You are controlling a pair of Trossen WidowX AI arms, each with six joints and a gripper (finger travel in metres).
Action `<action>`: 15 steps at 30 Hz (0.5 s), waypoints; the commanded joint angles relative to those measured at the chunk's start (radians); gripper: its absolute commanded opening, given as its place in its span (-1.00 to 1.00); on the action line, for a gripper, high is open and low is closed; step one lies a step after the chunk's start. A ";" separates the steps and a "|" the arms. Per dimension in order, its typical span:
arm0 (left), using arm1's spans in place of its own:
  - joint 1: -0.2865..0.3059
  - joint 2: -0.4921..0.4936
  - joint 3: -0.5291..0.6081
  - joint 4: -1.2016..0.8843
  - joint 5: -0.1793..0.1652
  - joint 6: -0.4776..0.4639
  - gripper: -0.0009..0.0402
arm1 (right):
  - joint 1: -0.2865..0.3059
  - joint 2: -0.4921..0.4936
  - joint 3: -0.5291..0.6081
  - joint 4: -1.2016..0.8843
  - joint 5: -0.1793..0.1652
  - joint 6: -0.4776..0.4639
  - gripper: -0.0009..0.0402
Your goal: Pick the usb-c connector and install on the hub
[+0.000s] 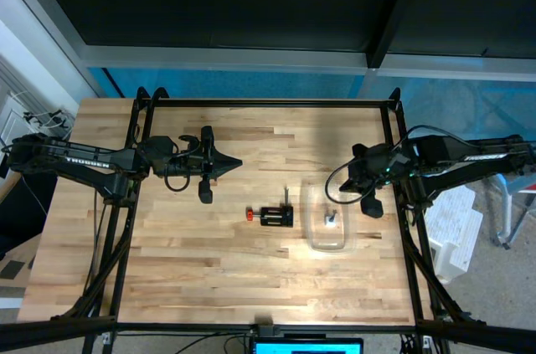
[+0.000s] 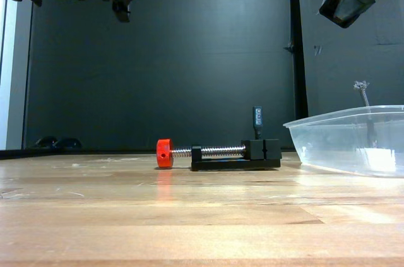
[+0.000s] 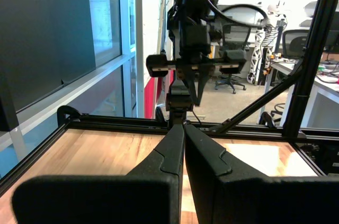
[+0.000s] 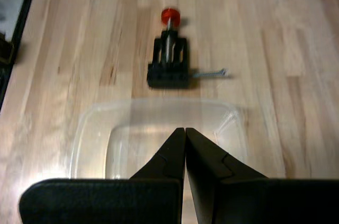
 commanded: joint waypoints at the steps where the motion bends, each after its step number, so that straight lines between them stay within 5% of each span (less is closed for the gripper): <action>1: 0.000 0.000 0.000 0.000 0.000 0.000 -0.96 | 0.034 0.031 0.000 -0.026 0.028 0.023 -0.96; 4: 0.000 0.000 0.000 0.000 0.000 0.000 -0.96 | 0.070 0.058 0.000 -0.056 0.057 0.031 -0.96; 15: 0.000 0.000 0.000 0.000 0.000 0.000 -0.96 | 0.128 0.148 0.000 -0.165 0.071 0.091 -0.95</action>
